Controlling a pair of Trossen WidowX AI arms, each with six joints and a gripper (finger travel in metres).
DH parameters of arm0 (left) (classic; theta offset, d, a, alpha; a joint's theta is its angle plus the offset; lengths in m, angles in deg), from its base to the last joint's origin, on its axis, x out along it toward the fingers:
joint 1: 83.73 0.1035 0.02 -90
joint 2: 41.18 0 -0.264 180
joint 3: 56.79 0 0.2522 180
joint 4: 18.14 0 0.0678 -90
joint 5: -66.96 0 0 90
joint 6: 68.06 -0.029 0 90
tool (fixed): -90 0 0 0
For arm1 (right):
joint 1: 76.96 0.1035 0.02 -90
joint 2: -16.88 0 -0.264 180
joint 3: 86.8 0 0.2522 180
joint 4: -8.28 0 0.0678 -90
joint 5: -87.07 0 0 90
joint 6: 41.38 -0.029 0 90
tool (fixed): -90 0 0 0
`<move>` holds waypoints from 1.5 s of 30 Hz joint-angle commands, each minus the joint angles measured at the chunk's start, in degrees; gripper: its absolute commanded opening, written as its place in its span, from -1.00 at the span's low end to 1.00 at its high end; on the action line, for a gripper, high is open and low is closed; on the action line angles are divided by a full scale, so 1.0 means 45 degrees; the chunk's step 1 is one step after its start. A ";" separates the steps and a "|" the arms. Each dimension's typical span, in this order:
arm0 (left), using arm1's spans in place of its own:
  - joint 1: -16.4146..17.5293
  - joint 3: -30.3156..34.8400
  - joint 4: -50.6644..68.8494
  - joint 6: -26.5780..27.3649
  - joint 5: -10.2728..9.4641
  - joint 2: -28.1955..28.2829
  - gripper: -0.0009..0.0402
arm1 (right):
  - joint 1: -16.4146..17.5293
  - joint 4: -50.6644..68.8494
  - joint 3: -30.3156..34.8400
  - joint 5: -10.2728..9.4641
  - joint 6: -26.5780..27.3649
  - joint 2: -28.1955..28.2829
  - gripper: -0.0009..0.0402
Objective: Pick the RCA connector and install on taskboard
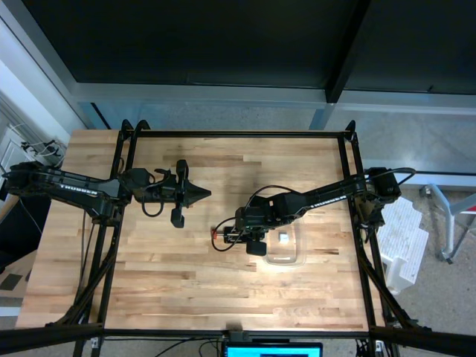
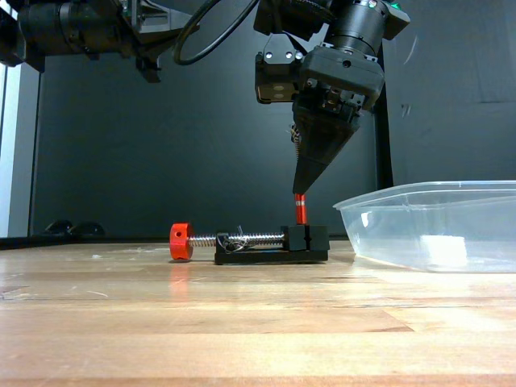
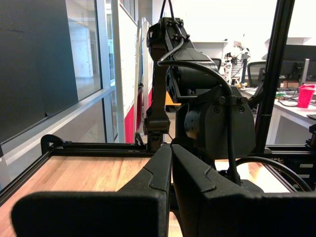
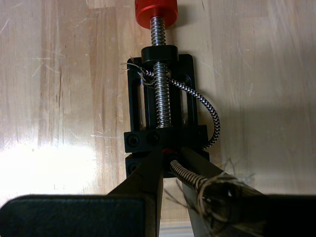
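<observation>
- Since the RCA connector point(image 2: 300, 208) is a small red barrel, I judge it light and stiff, while its braided cable point(image 4: 212, 118) looks limp and frayed. It should be gripped on the barrel, never the cable.
- It stands upright at the centre of the low view, its lower end at the black end block of the taskboard point(image 2: 270, 246). I cannot tell whether it is seated.
- The right gripper point(image 2: 301, 189) points straight down, its fingers nearly together and clamped on the connector's upper end. In the right wrist view the tips sit at the board's end block, with a sliver of red between them.
- The cable loops from the gripper beside the threaded screw point(image 4: 162, 98), away from the red knob point(image 2: 181, 241).
- The left gripper point(image 1: 195, 193) is parked left of centre in the high view, above the table point(image 1: 186, 297), well apart from the board. Its fingers are pressed together on nothing.
- A clear tray point(image 2: 435, 222) sits just beside the board, lower right.
</observation>
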 commanded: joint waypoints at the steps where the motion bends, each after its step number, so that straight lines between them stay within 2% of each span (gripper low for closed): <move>1: 0.0000 0.0005 0.0000 -0.0005 0.0000 0.0000 -0.96 | 0.0000 0.0034 -0.0005 -0.0029 0.0005 0.0029 -0.96; 7: 0.0000 0.0005 0.0000 0.0000 0.0000 0.0000 -0.96 | 0.0000 0.0039 -0.0005 -0.0039 0.0102 -0.0015 -0.88; 29: 0.0000 0.0005 -0.0005 -0.0005 0.0000 0.0000 -0.96 | 0.0010 0.0835 0.0267 -0.0044 0.0102 -0.0806 -0.17; 34: 0.0000 0.0005 0.0000 -0.0005 0.0000 0.0000 -0.96 | 0.0019 0.1209 0.0267 -0.0058 0.0121 -0.1263 -0.12; 43: 0.0005 0.0005 0.0000 0.0000 0.0000 0.0005 -0.96 | 0.0049 0.1248 0.0267 -0.0058 0.0160 -0.1535 -0.14; 45: 0.0000 0.0005 0.0000 -0.0005 0.0000 0.0005 -0.96 | 0.0068 0.1214 0.0253 -0.0345 0.0330 -0.1705 -0.16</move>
